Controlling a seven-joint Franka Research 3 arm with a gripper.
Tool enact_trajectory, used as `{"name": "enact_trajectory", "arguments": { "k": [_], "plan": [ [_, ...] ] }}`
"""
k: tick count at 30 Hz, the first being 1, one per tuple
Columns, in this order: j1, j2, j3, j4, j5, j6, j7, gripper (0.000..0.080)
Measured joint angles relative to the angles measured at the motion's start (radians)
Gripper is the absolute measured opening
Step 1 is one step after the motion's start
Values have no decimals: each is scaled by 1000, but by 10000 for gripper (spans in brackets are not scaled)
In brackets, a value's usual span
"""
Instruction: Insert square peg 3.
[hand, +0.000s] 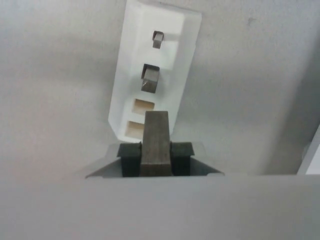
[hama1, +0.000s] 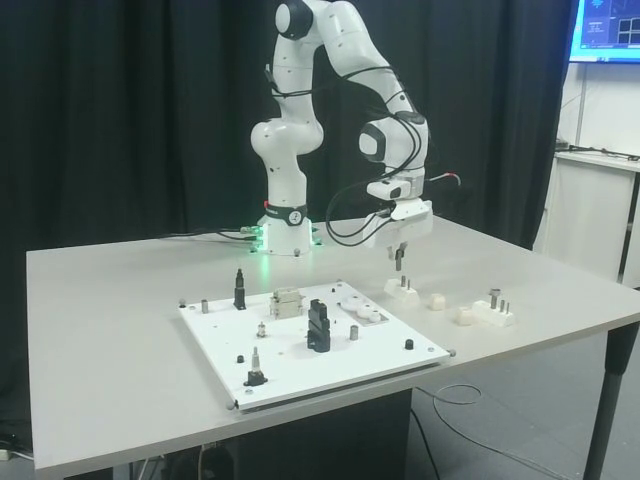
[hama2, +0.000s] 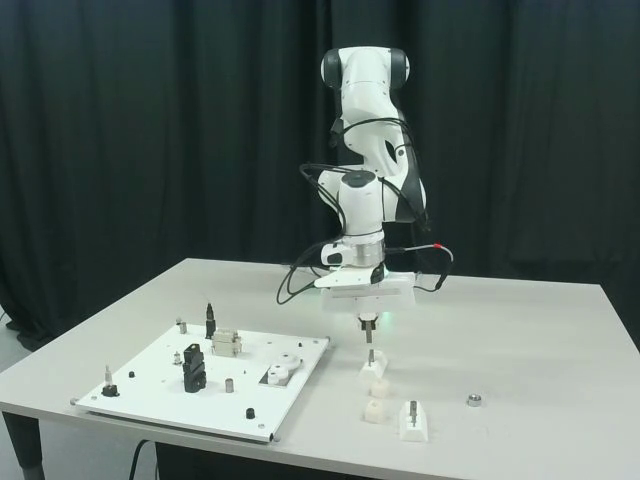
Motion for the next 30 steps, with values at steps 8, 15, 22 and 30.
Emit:
{"name": "enact_trajectory", "arguments": {
  "k": [8, 15, 22, 30],
  "plan": [
    [0, 0, 0, 1, -1, 6, 0, 115],
    [0, 0, -2, 8, -3, 10, 0, 115],
    [0, 0, -4, 15, -11, 20, 0, 115],
    [0, 0, -14, 26, -35, 29, 0, 114]
  ]
}}
